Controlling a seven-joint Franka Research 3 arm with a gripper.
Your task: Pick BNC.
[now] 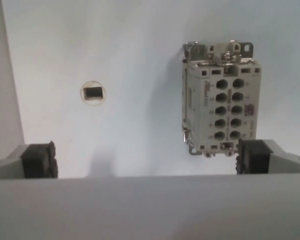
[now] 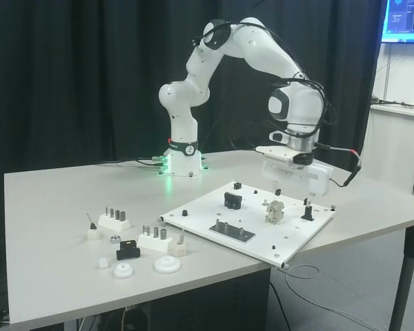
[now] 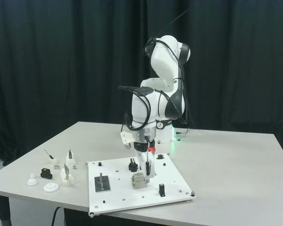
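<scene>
My gripper (image 1: pixel 145 158) hangs open over the white board (image 2: pixel 290 241), with nothing between its black pads (image 1: pixel 39 160). Just beyond one pad stands a pale multi-pin connector block (image 1: pixel 221 112) with two rows of round holes. In the first room view the gripper (image 2: pixel 279 187) hovers a little above that block (image 2: pixel 273 212); the second room view shows the gripper (image 3: pixel 146 172) just above the same block (image 3: pixel 138 181). A small black upright part (image 2: pixel 308 211) stands near the board's edge. Nothing here is plainly a BNC.
The board also carries a black block (image 2: pixel 232 200), a grey plate with pins (image 2: pixel 231 231) and a small rectangular slot (image 1: pixel 93 93). Loose white and black parts (image 2: pixel 127 238) lie on the grey table beside the board. The arm's base (image 2: pixel 183 162) glows green behind.
</scene>
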